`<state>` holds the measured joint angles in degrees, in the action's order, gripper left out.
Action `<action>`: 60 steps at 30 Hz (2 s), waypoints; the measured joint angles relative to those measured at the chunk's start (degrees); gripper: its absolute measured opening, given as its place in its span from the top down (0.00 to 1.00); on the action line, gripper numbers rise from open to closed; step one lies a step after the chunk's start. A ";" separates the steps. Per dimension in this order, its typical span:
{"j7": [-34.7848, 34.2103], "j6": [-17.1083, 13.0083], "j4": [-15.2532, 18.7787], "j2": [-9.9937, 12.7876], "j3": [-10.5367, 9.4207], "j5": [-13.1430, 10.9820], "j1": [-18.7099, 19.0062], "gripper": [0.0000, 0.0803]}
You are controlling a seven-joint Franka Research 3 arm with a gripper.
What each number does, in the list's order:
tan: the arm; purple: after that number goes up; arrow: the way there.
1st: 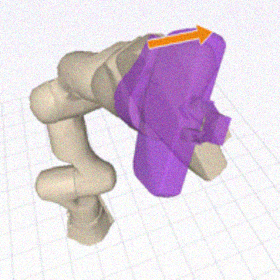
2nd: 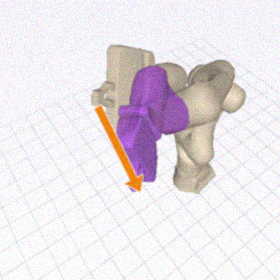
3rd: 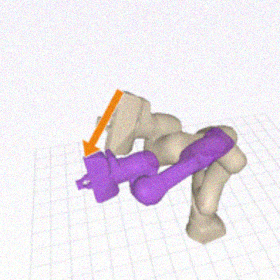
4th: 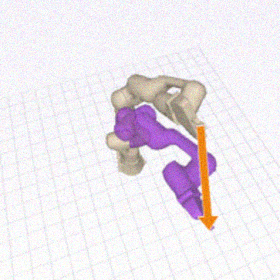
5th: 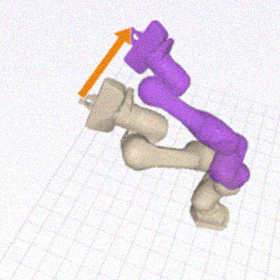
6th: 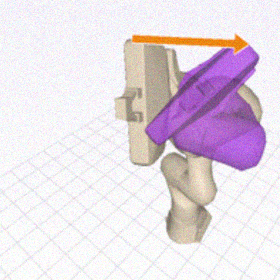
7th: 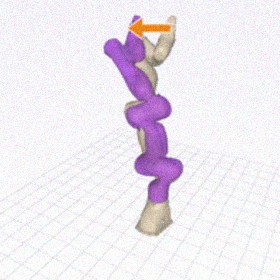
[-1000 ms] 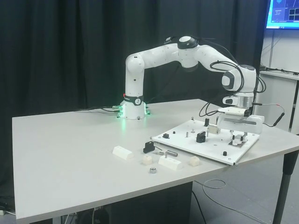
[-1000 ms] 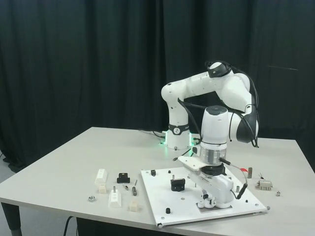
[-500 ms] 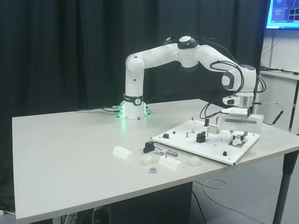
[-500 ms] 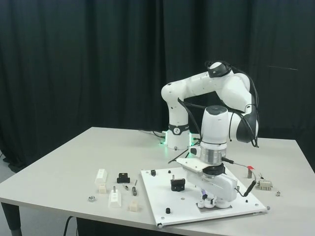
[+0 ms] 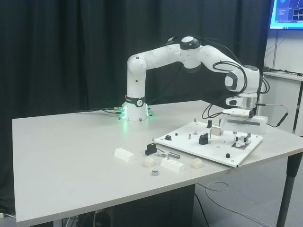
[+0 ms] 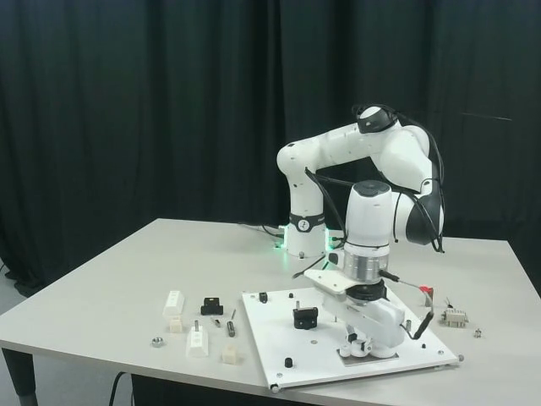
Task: Remove medium gear.
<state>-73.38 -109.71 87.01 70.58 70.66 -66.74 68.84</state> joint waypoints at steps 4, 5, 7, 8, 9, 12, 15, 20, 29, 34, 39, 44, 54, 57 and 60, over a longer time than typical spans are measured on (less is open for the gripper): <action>2.56 0.03 0.00 -0.01 0.02 0.00 0.00 0.65; 3.29 0.04 0.00 -0.01 0.02 0.00 0.00 0.65; 4.53 0.06 0.00 -0.01 0.03 0.00 0.00 0.65; 4.86 0.08 0.00 -0.01 0.04 0.00 0.00 0.65; 4.88 0.09 0.01 -0.01 0.05 -0.01 0.00 0.65; 3.44 0.11 0.09 -0.01 0.08 -0.15 0.01 0.65; -2.60 0.21 0.15 -0.03 0.16 -0.29 0.01 0.65; -5.49 0.21 0.15 -0.03 0.20 -0.27 0.06 0.65; 2.51 0.22 0.15 -0.03 0.28 -0.26 0.11 0.65; 1.96 0.27 0.17 -0.04 0.31 -0.27 0.12 0.65; -3.84 0.38 0.20 -0.13 0.37 -0.26 0.12 0.65; -5.94 0.49 0.21 -0.28 0.44 -0.15 0.14 0.65; 3.18 1.35 0.22 -0.47 1.44 0.12 0.57 0.65; 3.18 2.15 0.27 -0.51 2.08 0.18 0.71 0.65; 3.12 3.02 0.31 -0.55 2.65 0.18 0.85 0.65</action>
<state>-70.25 -106.69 87.32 70.04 73.31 -66.56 69.69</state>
